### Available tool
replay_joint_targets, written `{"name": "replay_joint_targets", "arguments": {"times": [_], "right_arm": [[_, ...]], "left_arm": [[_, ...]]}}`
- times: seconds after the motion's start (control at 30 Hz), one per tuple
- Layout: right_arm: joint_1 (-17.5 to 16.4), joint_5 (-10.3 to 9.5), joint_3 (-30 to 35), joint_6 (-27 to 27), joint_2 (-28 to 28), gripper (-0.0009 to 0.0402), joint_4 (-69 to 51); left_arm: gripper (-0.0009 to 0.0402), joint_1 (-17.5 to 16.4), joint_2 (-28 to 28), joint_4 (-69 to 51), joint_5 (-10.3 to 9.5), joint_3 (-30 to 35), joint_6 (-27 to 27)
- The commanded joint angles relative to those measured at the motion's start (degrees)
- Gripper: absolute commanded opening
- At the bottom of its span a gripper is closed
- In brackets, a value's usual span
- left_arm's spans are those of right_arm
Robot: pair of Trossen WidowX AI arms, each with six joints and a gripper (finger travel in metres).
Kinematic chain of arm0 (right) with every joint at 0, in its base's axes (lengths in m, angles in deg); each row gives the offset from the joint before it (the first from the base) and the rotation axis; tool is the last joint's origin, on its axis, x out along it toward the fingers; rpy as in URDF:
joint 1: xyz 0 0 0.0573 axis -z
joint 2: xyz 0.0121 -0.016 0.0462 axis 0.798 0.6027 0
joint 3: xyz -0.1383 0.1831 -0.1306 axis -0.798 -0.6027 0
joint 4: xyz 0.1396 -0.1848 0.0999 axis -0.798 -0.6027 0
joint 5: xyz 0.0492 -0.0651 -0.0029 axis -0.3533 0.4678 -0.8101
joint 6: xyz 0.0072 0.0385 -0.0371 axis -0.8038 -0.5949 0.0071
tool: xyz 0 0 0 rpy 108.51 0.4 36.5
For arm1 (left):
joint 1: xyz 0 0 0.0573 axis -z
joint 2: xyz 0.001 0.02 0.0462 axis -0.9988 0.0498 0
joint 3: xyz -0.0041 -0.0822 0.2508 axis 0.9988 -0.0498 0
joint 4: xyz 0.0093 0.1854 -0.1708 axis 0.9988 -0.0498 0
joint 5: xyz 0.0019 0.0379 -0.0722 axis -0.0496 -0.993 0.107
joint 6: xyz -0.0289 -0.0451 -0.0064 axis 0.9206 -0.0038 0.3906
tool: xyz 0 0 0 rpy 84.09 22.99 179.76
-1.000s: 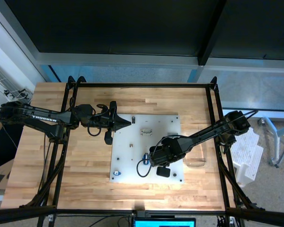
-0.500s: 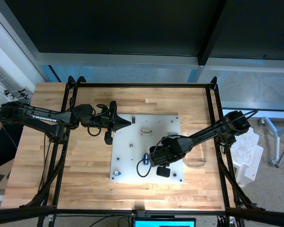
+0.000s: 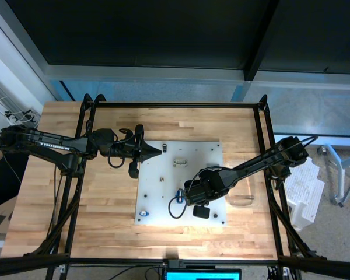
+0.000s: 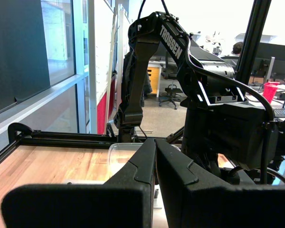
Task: Pick the 16mm cylinder and install on the taskboard
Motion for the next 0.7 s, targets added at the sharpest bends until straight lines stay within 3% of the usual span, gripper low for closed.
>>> {"name": "replay_joint_targets", "arguments": {"times": [0.03,0.7], "right_arm": [[-0.1,0.00,0.0,0.0,0.0,0.0000,0.0],[-0.4,0.00,-5.1,0.0,0.0,0.0000,4.7]], "left_arm": [[0.0000,0.0,0.0,0.0,0.02,0.0,0.0],[0.0000,0.0,0.0,0.0,0.02,0.0,0.0]]}}
